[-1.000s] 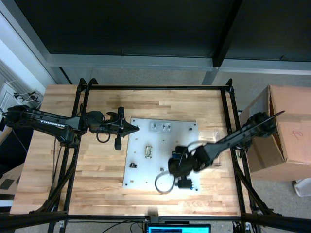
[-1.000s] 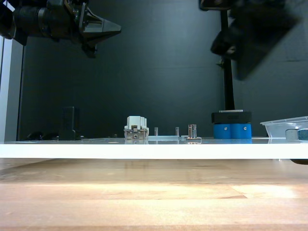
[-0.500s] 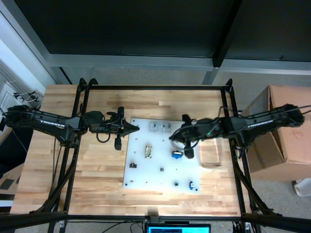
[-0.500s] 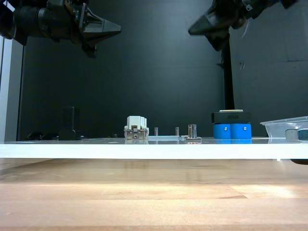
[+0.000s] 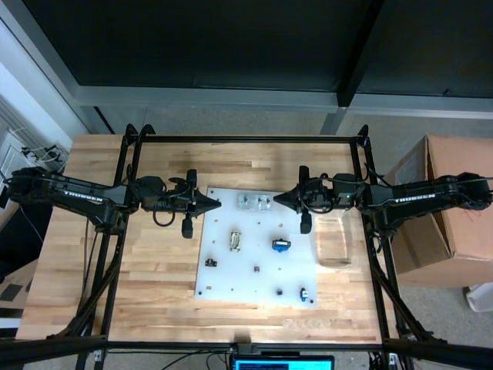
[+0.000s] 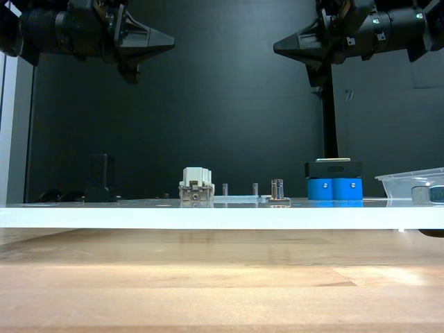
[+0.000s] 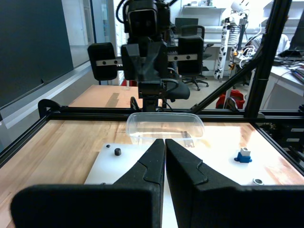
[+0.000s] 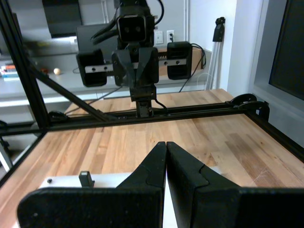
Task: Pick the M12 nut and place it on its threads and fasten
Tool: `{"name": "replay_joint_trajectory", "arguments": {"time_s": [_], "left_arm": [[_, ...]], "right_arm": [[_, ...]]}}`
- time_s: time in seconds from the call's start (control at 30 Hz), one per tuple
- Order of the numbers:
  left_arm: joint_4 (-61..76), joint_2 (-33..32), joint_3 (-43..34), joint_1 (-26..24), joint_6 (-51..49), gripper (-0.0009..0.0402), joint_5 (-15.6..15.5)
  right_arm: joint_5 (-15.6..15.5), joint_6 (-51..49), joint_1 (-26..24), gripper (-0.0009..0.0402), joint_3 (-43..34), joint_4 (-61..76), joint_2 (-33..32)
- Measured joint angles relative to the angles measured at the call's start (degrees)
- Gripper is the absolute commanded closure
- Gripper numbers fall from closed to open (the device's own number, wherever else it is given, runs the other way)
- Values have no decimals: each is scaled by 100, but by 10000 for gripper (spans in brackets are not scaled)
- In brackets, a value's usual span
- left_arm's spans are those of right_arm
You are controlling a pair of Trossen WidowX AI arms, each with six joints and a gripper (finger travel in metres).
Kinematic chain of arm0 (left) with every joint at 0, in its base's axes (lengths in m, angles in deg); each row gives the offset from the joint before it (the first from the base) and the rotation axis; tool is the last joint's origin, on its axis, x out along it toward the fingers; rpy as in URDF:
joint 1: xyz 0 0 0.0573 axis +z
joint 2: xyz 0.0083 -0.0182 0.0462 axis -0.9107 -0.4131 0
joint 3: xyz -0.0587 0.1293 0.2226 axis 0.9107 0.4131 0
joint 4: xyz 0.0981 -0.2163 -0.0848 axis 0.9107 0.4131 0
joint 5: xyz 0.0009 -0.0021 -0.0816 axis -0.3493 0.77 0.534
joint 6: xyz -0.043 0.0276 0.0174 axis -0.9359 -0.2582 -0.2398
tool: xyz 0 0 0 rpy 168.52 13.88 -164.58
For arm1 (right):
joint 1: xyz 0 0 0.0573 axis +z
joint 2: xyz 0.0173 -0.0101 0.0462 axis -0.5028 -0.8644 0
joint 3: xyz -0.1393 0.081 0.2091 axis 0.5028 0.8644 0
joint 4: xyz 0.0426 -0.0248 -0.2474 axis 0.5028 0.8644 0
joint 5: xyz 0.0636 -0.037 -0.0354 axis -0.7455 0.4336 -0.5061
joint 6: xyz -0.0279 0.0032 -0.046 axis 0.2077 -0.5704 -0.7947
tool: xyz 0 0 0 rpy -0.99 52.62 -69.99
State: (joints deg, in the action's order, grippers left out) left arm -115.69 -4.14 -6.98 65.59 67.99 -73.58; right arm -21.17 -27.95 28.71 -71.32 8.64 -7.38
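The nut [image 6: 420,195] is hard to make out. In the low view it reads as a short grey shape at the far right, cut close by the frame edge and seeming to lie inside the clear tray [image 5: 333,262]. From above, I see only a small dark spot where the stud [image 5: 279,293] stands, on the white board [image 5: 231,279] near its near right edge and outside the tray. I take the nut to be on its stud, free of both grippers. No ribs show, and I cannot tell how far down it sits.

The right gripper [image 5: 276,199] hangs high over the board's far right part, level and pointing left. Its own camera shows the fingers pressed together on nothing. The left gripper [image 5: 219,203] hangs high off the board's far left edge, pointing right, its fingers likewise closed to a thin slit and empty.

A second ago the right arm was blurred and low over the board's near right corner, covering the stud. Half a second ago it was lifting over mid-board. Now it is drawn back and raised. The left arm has not moved.
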Motion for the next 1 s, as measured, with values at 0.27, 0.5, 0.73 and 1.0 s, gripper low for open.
{"name": "replay_joint_trajectory", "arguments": {"time_s": [0.27,0.5,0.73,1.0], "left_arm": [[0,0,0,0,2,393,0],[0,0,2,0,0,393,0],[0,0,2,0,2,393,0],[2,2,0,0,2,393,2]], "right_arm": [[216,-68,9,394,7,-570,-109],[118,-85,48,394,4,-774,-356],[-39,-129,76,394,4,-772,-363],[-39,-127,85,393,4,-772,-363]]}}
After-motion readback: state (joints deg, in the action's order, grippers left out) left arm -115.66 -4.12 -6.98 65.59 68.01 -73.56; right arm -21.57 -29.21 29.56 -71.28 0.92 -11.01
